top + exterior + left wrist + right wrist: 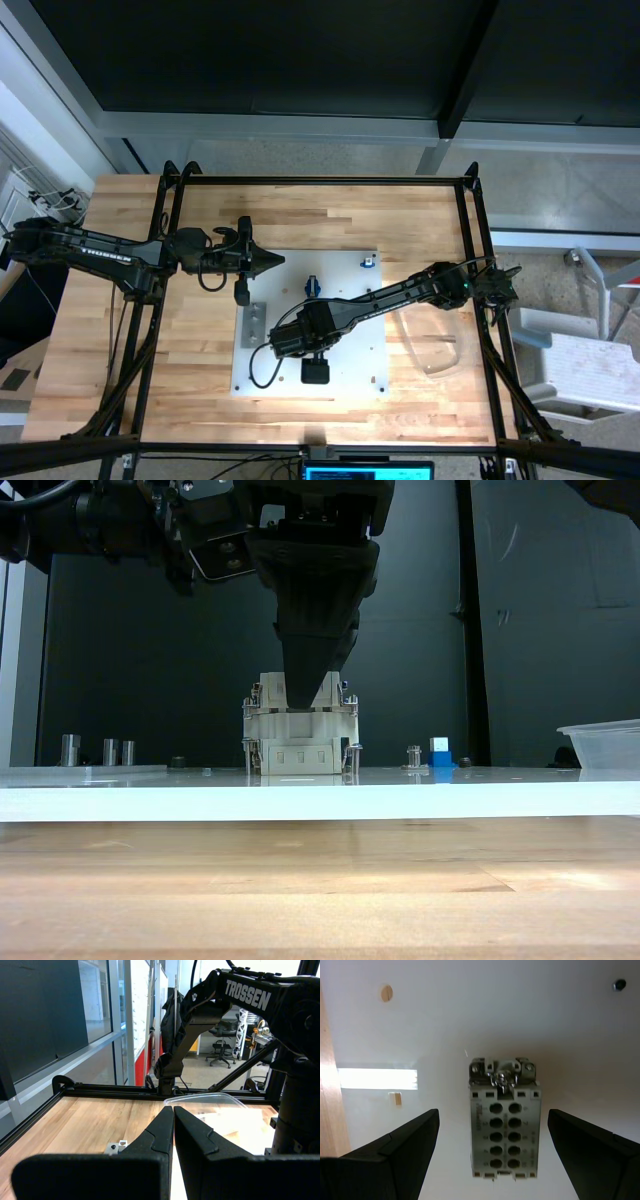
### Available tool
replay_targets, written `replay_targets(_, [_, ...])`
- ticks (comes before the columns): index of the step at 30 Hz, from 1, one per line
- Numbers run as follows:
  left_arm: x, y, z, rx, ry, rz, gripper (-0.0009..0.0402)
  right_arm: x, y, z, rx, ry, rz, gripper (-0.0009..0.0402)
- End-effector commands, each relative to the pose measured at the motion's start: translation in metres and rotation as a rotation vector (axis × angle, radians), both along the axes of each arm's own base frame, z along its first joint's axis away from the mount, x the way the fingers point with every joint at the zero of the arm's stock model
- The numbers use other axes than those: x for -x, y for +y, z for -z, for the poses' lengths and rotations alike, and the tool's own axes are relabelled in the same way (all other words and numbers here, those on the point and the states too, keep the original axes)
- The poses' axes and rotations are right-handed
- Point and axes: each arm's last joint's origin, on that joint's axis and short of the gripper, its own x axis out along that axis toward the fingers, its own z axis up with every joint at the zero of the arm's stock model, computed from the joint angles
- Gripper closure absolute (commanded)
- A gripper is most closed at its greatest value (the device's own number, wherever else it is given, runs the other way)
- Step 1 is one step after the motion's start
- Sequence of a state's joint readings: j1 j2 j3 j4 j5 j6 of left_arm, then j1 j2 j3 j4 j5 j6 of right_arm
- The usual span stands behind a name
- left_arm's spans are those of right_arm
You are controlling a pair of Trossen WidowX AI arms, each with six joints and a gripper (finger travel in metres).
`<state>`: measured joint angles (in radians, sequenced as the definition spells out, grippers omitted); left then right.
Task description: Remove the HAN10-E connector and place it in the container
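Over the HAN10-E connector (504, 1127), right gripper (493, 1119) fingers (395, 1152) gape wide; left gripper (173, 1111), clamped together, overhangs board (365, 352).

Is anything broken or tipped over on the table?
No, nothing stands out. The connector sits straight on the board, with the open right gripper hovering over it. The shut left gripper hangs over the board's far left corner, and the container stands upright beside the board.

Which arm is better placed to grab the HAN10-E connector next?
Right. The right gripper hangs open directly over the HAN10-E connector, straddling it; the left gripper is shut, off near the board's far-left corner.
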<state>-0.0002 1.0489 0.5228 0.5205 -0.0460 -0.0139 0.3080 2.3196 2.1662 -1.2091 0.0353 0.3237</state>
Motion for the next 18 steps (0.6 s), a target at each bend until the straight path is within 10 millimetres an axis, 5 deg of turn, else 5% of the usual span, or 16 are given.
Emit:
replay_targets(1, [-0.0001, 0.0, 0.0, 0.0, 0.0, 0.0, 0.0393, 0.0005, -0.0004, -0.0007, 0.003, 0.002, -0.006, 0.0112])
replay_targets(18, [-0.0001, 0.0, 0.0, 0.0, 0.0, 0.0, 0.0393, -0.0004, -0.0001, -0.0011, 0.002, -0.01, -0.018, 0.026])
